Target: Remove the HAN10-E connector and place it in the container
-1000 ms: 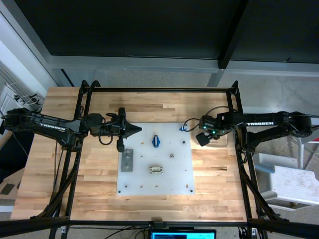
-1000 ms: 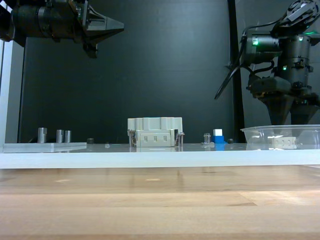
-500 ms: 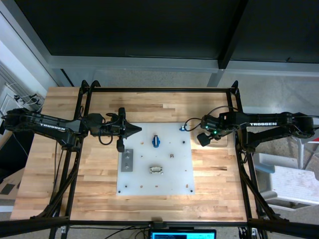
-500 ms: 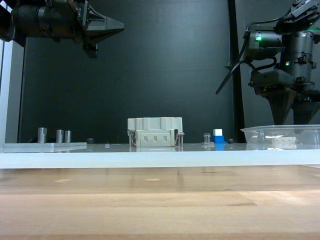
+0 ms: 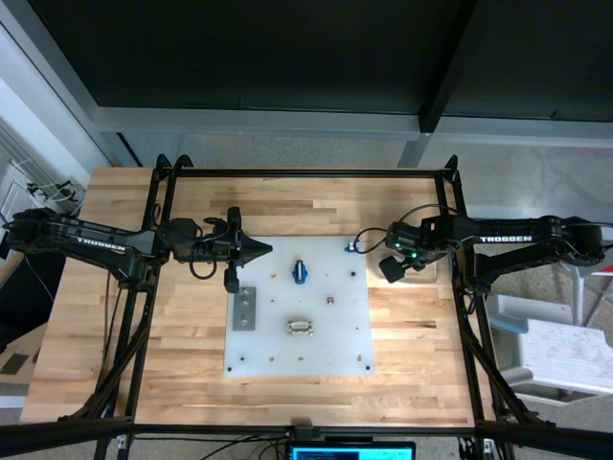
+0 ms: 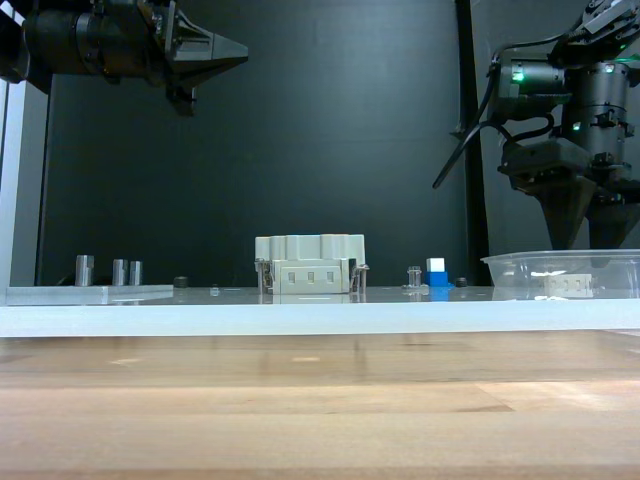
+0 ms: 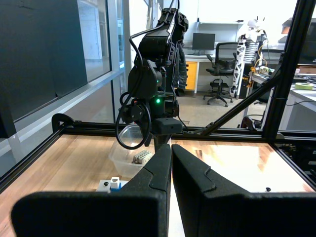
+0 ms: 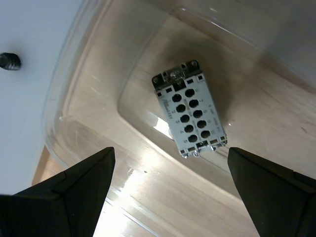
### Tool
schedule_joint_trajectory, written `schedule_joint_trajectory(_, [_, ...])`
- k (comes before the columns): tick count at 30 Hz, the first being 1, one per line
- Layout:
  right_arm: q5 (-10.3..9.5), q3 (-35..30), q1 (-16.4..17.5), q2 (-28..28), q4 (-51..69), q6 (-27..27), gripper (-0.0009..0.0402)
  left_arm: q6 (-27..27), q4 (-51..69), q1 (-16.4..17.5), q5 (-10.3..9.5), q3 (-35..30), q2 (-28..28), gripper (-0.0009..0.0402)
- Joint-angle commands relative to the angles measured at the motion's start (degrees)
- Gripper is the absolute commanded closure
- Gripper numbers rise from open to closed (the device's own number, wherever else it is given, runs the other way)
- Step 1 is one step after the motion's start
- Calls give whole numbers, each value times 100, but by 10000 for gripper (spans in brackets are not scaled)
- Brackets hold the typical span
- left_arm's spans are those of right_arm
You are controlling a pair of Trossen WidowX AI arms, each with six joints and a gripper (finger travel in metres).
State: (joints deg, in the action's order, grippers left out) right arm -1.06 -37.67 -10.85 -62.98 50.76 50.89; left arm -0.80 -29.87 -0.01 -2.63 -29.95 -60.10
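The light-grey HAN10-E connector (image 8: 190, 114), ten dark pin holes in two rows facing up, lies in the clear container (image 8: 74, 98) below the released right gripper (image 8: 170, 150); the clenched left gripper (image 7: 171, 146) hovers well apart.

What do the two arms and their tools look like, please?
Both arms are black with white TROSSEN lettering and looped black cables. The left tool, at the far-left corner of the plate, tapers to a wedge; the right tool, over the container, has green lights behind it.
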Motion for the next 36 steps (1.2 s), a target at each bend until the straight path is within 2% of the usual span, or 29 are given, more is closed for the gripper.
schedule_joint_trajectory(1, [13, -2, -2, 0, 15, 2, 71, 0, 0, 0, 0, 0, 0, 393])
schedule_joint_trajectory(13, [61, -35, -4, 0, 138, -107, 71, 0, 0, 2, 0, 0, 0, 393])
schedule_joint_trajectory(15, [245, -284, -4, -24, 494, -251, 71, 0, 0, 2, 0, 0, 0, 393])
schedule_joint_trajectory(17, [601, -645, -4, -61, 1064, -321, 71, 0, 0, 2, 0, 0, 0, 393])
schedule_joint_trajectory(18, [623, -780, -11, -72, 1287, -356, 71, 0, 0, 0, 0, 0, 0, 393])
schedule_joint_trajectory(22, [546, -988, -48, -76, 1421, -487, 71, 0, 0, 2, 0, 0, 0, 393])
schedule_joint_trajectory(36, [557, -973, -26, -94, 1364, -468, 71, 0, 0, 0, 0, 0, 0, 393])
